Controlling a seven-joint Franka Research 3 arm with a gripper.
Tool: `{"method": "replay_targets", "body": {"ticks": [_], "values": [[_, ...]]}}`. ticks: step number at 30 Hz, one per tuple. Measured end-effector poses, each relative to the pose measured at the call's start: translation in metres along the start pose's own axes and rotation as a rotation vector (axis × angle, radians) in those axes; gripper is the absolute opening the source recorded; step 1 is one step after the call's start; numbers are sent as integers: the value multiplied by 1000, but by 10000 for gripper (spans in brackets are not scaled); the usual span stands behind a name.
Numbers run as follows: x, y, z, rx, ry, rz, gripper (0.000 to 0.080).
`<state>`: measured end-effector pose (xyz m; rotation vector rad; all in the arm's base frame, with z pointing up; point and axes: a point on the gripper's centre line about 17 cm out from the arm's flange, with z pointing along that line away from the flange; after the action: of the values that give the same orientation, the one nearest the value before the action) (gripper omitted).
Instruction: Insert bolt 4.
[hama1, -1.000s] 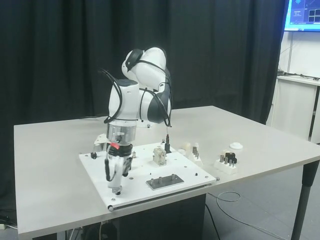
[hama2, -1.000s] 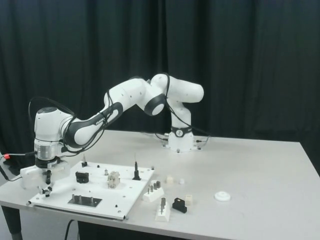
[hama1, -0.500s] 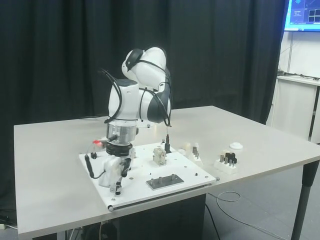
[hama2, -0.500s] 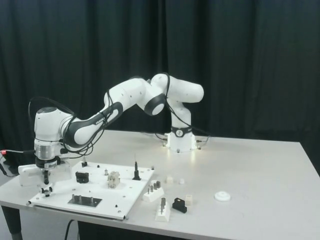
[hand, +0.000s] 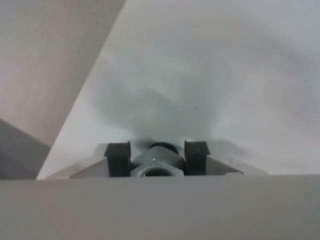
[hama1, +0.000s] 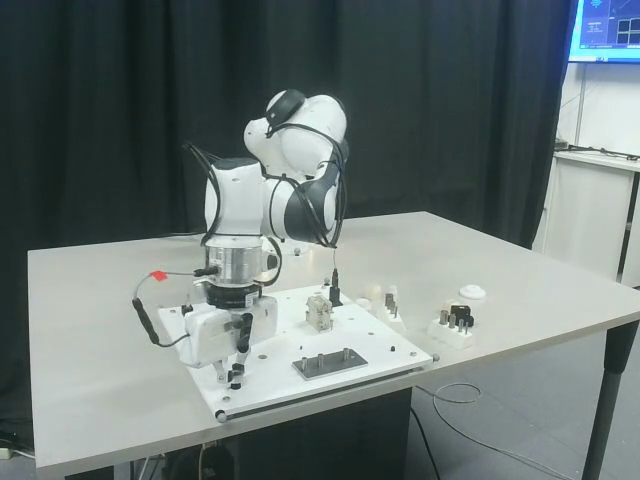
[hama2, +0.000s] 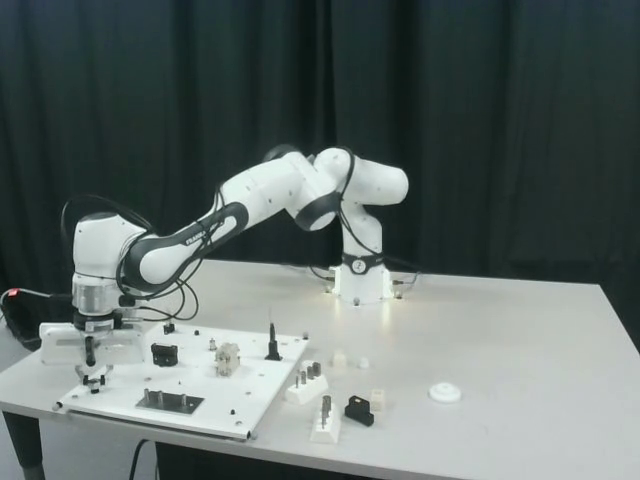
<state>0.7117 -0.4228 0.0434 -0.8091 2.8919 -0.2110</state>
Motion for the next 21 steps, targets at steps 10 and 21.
{"method": "replay_targets", "body": {"ticks": [10, 21], "values": [[-1, -1, -1, 42, -1, 24, 227], [0, -1, 0, 36, -18, 50, 227]]}}
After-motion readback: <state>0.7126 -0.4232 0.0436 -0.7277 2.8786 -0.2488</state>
